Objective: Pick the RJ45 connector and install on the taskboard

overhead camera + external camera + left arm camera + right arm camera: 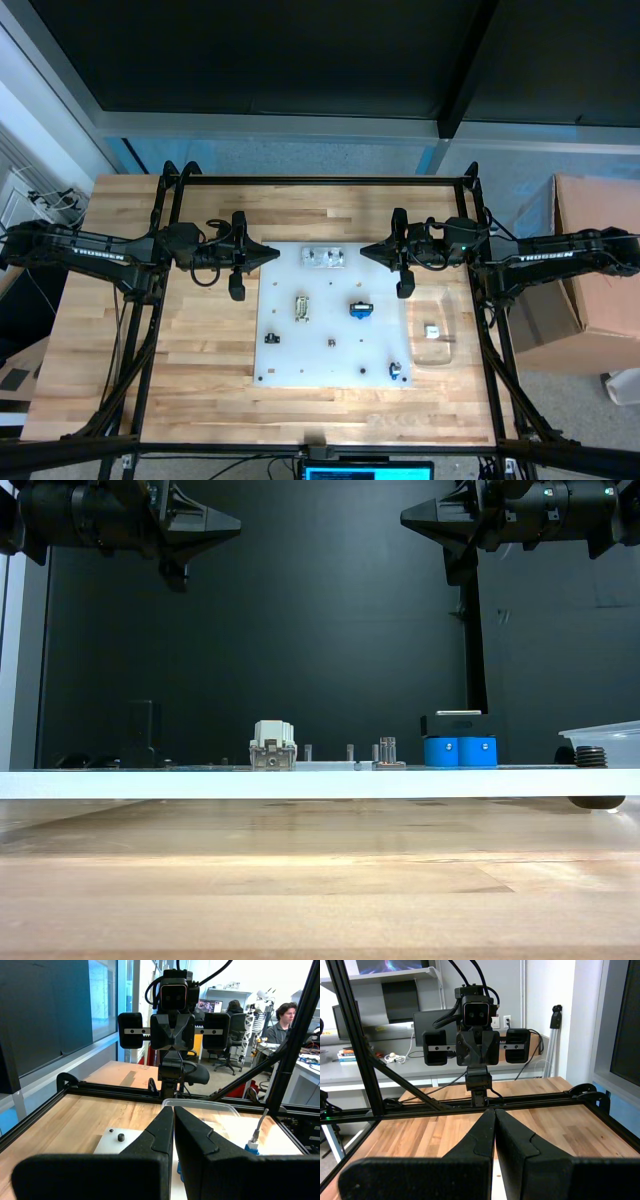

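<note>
Wooden bench (200,340) below, left pincer (275,256) and right pincer (364,251) hover closed, empty, arms (95,252) lettered "TROSSEN". Connector (255,1134) sits in blue jack (251,1148).

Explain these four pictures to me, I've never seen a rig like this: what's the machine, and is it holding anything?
Two robot arms stand at the table's sides. One picture looks down from above, one looks level along the table, and two come from cameras on the arms. The left gripper and the right gripper hang high over the white board, facing each other, both shut and empty. Beside the board a clear tray holds a white block. The connector stands in the blue jack at the board's near right corner, grey cable rising from it; how deep, I cannot tell.
</note>
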Controlling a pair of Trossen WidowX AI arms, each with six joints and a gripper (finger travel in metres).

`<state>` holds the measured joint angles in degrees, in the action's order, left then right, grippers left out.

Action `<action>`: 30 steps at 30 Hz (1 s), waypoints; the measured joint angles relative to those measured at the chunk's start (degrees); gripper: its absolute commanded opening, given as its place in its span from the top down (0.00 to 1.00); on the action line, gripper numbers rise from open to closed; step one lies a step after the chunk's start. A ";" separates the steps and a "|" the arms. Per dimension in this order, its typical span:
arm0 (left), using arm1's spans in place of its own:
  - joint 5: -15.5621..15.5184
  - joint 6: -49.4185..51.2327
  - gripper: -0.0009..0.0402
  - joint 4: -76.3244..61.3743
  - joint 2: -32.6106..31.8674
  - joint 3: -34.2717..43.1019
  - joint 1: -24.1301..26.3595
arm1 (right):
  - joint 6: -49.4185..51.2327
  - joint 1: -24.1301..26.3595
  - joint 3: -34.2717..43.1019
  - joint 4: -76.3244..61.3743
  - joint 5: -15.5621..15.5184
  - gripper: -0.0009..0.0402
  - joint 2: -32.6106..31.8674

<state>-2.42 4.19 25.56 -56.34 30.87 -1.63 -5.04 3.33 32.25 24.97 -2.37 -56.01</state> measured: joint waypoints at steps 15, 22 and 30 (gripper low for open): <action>0.00 0.00 0.98 0.00 -0.02 -0.02 0.00 | -0.02 -0.09 -0.02 -1.62 -0.22 0.98 0.00; -0.02 0.00 0.98 0.00 -0.02 0.00 0.00 | -0.04 -0.09 -0.02 -1.95 -0.22 0.98 -0.02; -0.02 0.00 0.98 0.00 -0.02 -0.02 0.00 | -0.07 -0.09 -0.02 -1.97 -0.22 0.98 -0.02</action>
<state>-2.44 4.19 25.56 -56.36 30.85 -1.63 -5.10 3.25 32.23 23.00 -2.59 -56.03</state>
